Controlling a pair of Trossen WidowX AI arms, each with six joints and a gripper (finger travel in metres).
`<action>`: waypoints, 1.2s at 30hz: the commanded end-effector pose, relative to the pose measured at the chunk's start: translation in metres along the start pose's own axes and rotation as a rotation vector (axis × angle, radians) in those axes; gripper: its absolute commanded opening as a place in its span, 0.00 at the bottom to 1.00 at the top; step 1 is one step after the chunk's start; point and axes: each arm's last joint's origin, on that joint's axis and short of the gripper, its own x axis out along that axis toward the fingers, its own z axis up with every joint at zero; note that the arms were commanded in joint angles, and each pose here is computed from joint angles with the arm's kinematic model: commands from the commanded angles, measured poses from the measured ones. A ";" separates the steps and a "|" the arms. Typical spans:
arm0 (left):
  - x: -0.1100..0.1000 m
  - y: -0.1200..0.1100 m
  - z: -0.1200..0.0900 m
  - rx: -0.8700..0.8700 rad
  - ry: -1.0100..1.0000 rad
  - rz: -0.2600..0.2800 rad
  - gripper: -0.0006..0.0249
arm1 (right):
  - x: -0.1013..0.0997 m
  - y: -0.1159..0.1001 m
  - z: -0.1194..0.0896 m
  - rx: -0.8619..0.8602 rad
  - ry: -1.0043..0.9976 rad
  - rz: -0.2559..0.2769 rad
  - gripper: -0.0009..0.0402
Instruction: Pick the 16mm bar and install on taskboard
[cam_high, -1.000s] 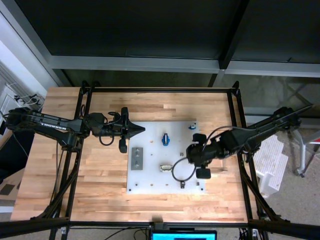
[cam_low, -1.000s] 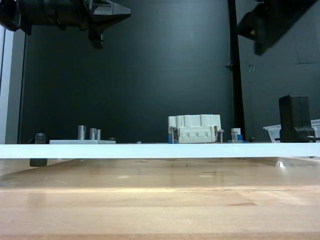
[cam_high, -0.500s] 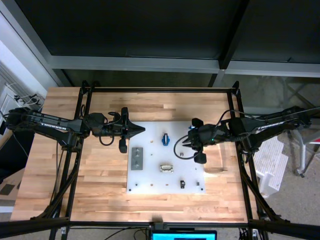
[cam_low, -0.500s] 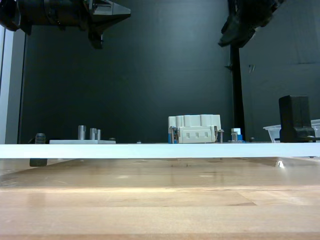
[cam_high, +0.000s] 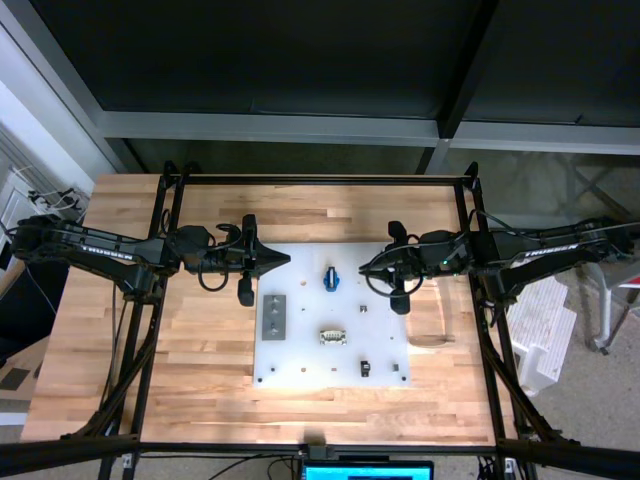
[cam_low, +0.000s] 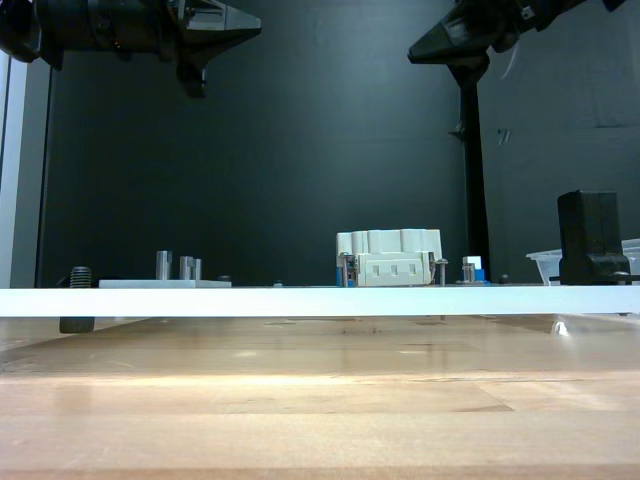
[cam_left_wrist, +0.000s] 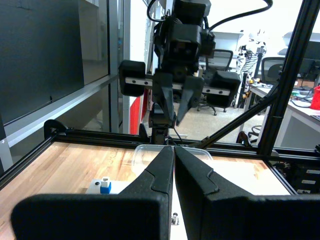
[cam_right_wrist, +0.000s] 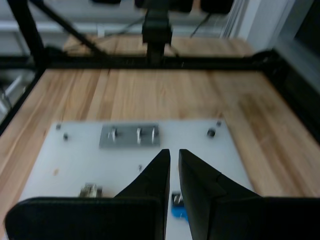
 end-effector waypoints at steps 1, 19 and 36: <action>0.000 0.000 0.000 0.000 0.000 0.000 0.03 | -0.001 -0.005 -0.002 0.012 -0.076 -0.015 0.08; 0.000 0.000 0.000 0.000 0.000 0.000 0.03 | 0.003 -0.019 -0.013 0.049 -0.347 -0.040 0.07; 0.000 0.000 0.000 0.001 0.003 0.000 0.03 | 0.005 -0.022 -0.022 0.051 -0.390 0.012 0.02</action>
